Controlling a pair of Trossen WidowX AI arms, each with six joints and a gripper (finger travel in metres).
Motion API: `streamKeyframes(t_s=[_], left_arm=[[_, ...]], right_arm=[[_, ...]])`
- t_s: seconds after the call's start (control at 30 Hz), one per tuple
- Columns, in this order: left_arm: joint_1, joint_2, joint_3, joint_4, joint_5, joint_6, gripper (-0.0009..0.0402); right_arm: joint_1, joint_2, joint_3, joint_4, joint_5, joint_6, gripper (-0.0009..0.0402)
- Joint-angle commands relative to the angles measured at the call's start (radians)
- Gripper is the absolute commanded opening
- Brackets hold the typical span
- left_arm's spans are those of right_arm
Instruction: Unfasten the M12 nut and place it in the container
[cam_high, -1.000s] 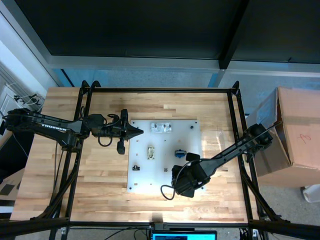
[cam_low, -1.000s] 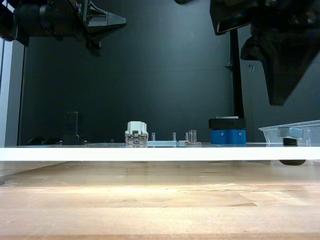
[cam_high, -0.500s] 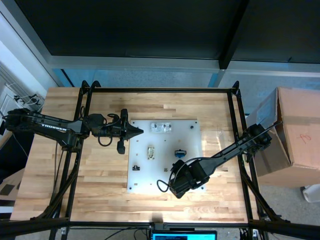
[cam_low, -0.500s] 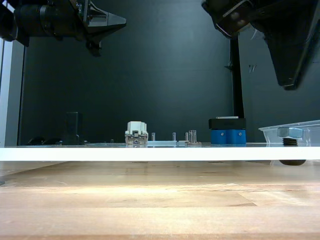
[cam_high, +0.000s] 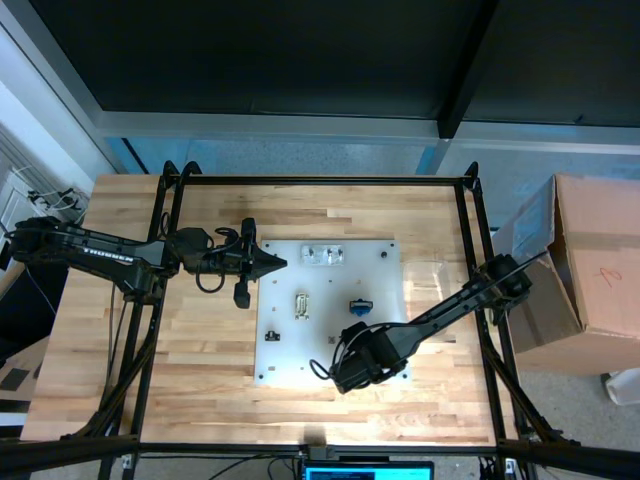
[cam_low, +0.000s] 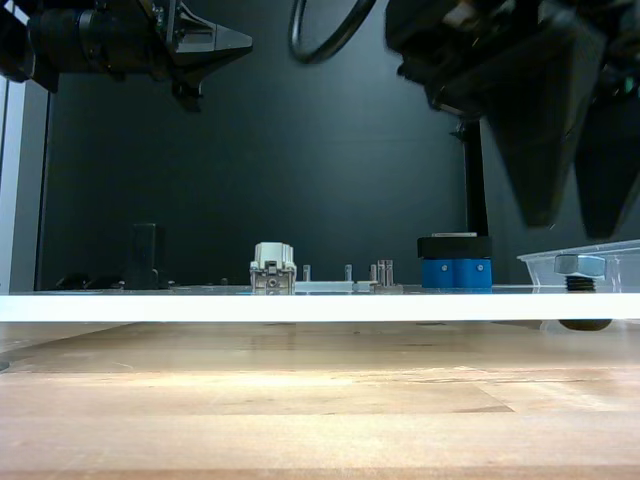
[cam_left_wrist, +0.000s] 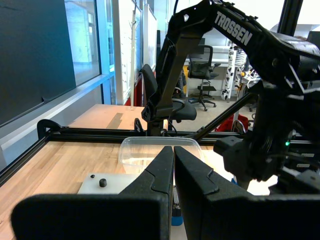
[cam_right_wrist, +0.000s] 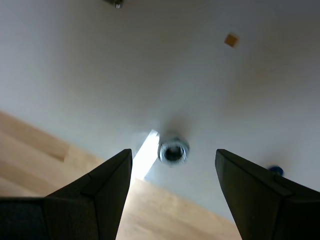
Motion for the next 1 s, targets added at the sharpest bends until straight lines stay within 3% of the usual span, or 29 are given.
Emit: streamKeyframes(t_s=[0.03, 0.4, 0.8, 1.0], left_arm=[[0.0, 0.0, 0.0, 0.0, 0.0, 0.0, 0.0], [0.0, 0.0, 0.0, 0.0, 0.0, 0.0, 0.0], [0.0, 0.0, 0.0, 0.0, 0.0, 0.0, 0.0], [0.0, 0.0, 0.0, 0.0, 0.0, 0.0, 0.0]], right_arm=[[-0.002, 0.02, 0.0, 0.003, 0.001, 0.005, 0.0226], [-0.01, 0.047, 0.0, 0.013, -0.008, 0.016, 0.0155], [-0.014, 0.044, 0.0, 0.012, -0.027, 0.003, 0.0031], [-0.015, 0.033, 0.0, 0.011, -0.026, -0.042, 0.0008]])
